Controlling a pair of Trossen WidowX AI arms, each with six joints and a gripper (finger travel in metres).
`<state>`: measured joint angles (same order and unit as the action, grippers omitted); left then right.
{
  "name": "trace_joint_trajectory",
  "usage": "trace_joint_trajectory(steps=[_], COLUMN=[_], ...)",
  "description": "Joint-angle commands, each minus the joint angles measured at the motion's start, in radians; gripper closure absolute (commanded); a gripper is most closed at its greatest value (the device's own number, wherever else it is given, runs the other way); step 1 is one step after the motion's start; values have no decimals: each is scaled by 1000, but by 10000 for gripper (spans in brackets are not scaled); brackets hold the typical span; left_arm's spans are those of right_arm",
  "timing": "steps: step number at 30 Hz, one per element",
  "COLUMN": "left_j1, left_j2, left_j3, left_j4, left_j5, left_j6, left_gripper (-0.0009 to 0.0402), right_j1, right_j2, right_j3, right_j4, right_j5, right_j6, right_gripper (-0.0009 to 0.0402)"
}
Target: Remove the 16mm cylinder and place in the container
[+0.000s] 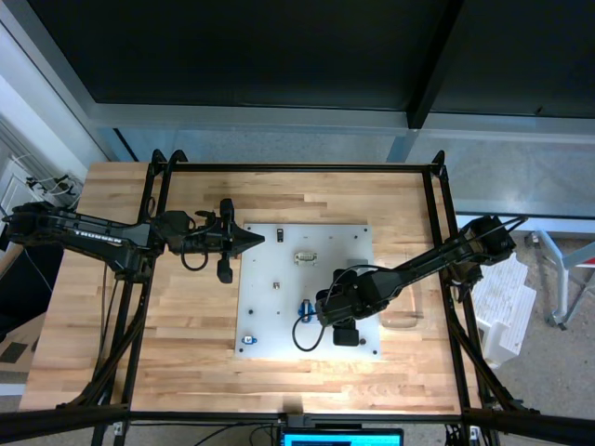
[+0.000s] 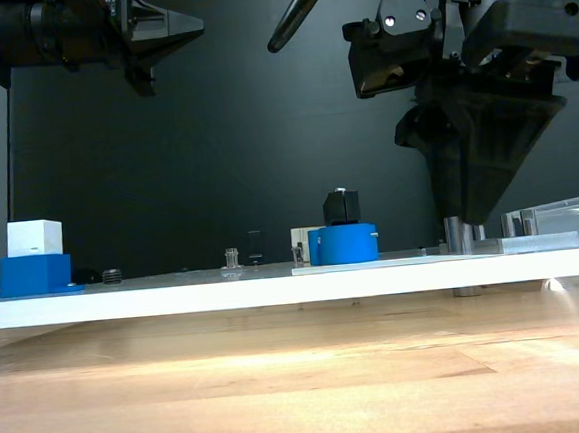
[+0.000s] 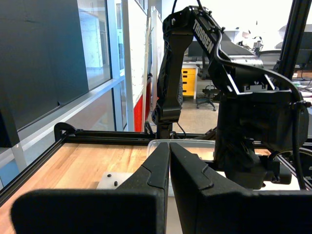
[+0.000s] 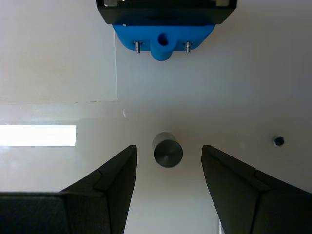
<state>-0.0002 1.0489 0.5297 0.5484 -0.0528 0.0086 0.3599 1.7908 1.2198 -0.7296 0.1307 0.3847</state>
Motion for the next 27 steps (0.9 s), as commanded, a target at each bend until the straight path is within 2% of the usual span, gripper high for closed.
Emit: trace_joint_trajectory(steps=[1, 18, 27], left_j1=[0, 0, 0], left_j2=[0, 0, 0], left_j3=[0, 0, 0], left_j4=[0, 0, 0], left_j5=[0, 0, 0], left_j6=[0, 0, 0], left_gripper=[393, 393, 393], right_j1=[1, 0, 0], right_j2=[1, 1, 1], right_j3=[-11, -17, -17], right_j4=[17, 41, 42], right_j5=[0, 1, 1], right_j6=[0, -7, -7], right_gripper=[212, 277, 337])
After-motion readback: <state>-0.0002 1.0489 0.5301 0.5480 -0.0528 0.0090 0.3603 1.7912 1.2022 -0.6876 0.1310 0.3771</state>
